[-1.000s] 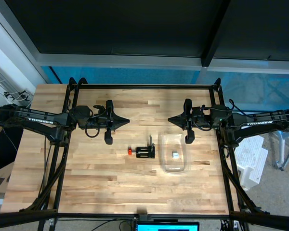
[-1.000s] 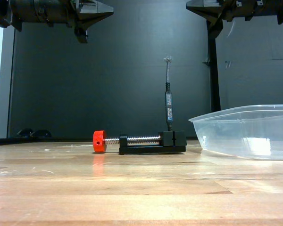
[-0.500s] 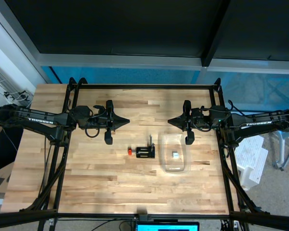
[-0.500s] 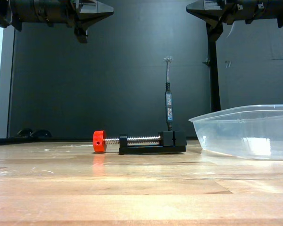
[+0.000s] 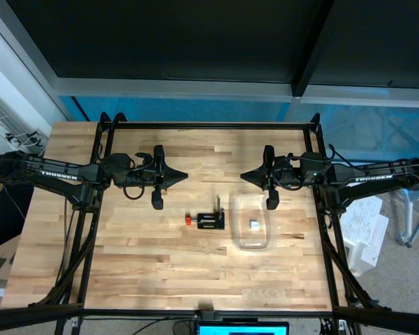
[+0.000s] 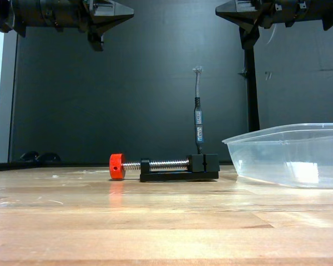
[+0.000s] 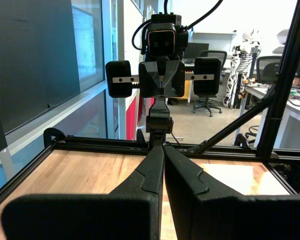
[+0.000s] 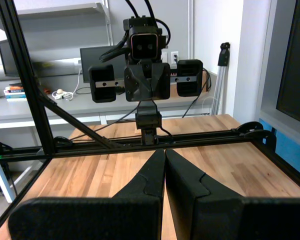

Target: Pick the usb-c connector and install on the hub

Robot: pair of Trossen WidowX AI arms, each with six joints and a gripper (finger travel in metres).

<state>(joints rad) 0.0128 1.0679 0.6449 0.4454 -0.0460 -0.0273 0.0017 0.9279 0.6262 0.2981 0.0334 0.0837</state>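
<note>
Nearest in, on the wooden table [image 5: 146, 272], the hub [image 5: 210, 222] lay flat. Its orange-red tip [image 6: 117, 166] pointed toward the left arm's side and its thin stem [image 6: 198, 119] stood straight up. It was likely set mid-table so either arm could reach it. Just beside it, toward the right arm, sat the clear tray [image 5: 236, 241] with a white block [image 5: 254, 225] inside, probably there to keep small parts from straying. And the usb-c connector? It could not be made out in any view; it may have been in that tray, but that was only a guess. Farther back and high above the table, the left gripper [image 5: 184, 174] and right gripper [image 5: 244, 176] hung nose to nose, well apart, both with jaws clenched on nothing. The right one sat closer to the tray, so it looked the likelier to go for the pick. Nothing had been grasped yet.
</note>
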